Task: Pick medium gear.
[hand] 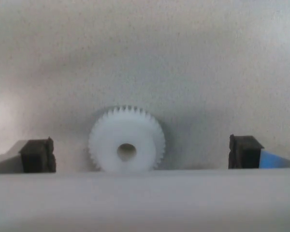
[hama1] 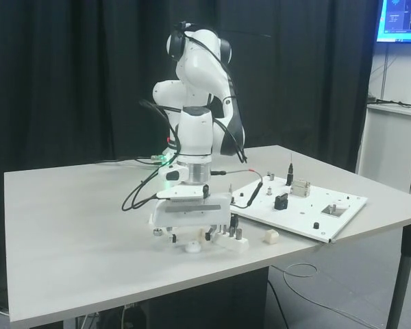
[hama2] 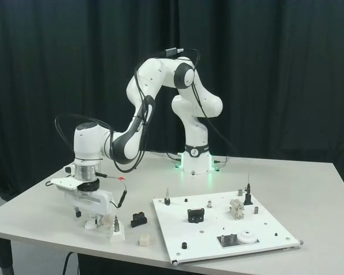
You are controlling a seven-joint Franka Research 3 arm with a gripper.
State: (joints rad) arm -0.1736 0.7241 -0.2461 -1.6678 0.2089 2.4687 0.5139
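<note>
A white toothed gear (hand: 126, 140) with a round centre bore lies flat on the grey worktop (hand: 150, 53). The gripper (hand: 140, 153) stands wide open, black fingertips (hand: 37, 155) flanking it at nine and three o'clock, touching nothing.

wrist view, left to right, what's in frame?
Black fingertip → white gear flat on the grey table → other black fingertip. Gripper is open, straddling the gear without touching it.

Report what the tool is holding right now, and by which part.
Nothing is held. The tool is open, its fingertips standing apart on either side of the white medium gear, which lies flat on the grey table, untouched by either one.
</note>
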